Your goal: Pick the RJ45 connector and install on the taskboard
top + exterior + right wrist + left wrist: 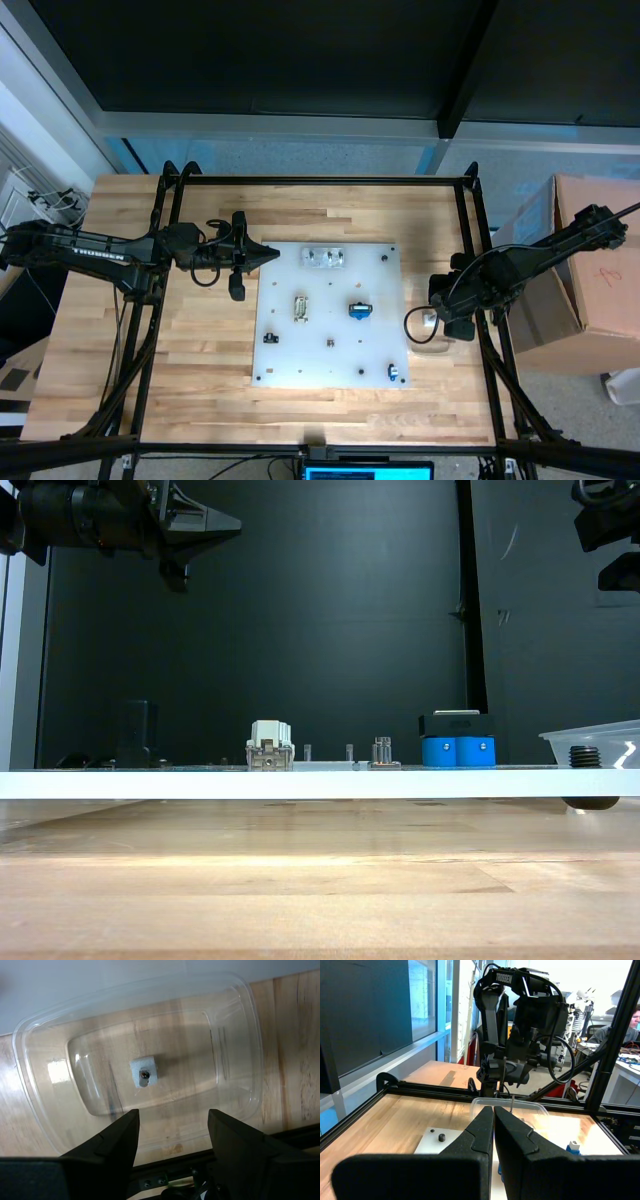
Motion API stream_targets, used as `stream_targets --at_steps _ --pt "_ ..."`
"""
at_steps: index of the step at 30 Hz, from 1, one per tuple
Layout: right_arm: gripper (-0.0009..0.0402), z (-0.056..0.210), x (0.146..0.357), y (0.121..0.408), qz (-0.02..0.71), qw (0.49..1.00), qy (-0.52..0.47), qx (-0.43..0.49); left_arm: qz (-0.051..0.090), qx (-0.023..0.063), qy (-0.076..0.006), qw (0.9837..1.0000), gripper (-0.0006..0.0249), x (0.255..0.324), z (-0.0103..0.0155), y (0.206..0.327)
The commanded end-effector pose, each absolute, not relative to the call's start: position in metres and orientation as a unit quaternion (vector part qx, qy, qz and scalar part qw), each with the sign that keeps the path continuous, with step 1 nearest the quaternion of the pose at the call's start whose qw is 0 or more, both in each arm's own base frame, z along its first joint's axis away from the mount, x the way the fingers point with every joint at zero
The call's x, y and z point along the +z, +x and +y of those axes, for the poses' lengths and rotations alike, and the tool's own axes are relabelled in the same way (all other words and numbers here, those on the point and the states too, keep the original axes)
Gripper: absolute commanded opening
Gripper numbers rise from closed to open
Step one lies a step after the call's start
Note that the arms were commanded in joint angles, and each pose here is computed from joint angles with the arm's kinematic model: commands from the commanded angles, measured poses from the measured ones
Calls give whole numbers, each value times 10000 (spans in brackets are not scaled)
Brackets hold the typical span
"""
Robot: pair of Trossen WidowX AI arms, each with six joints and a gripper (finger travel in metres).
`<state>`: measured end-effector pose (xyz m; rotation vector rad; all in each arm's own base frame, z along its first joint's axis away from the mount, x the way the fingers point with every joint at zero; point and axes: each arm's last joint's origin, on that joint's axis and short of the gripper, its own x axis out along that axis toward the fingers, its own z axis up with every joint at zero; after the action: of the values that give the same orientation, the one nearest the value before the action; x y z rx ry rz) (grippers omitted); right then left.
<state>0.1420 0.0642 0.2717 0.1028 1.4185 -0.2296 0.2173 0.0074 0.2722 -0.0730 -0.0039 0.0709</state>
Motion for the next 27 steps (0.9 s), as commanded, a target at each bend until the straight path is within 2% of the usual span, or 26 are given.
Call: stream_targets --at_steps 1,11,27 --pt "205 654 2697 1440 6549 7460 517 -1087 -22 354 -365 9987 0 2722 75 2173" --pt "217 679 2622 1493 6680 7339 420 -1160 -21 354 -363 9987 0 2722 75 2173" --pt "215 754 2246 1617 6864 7174 452 -1103 -22 354 -365 9987 0 2722 75 2173"
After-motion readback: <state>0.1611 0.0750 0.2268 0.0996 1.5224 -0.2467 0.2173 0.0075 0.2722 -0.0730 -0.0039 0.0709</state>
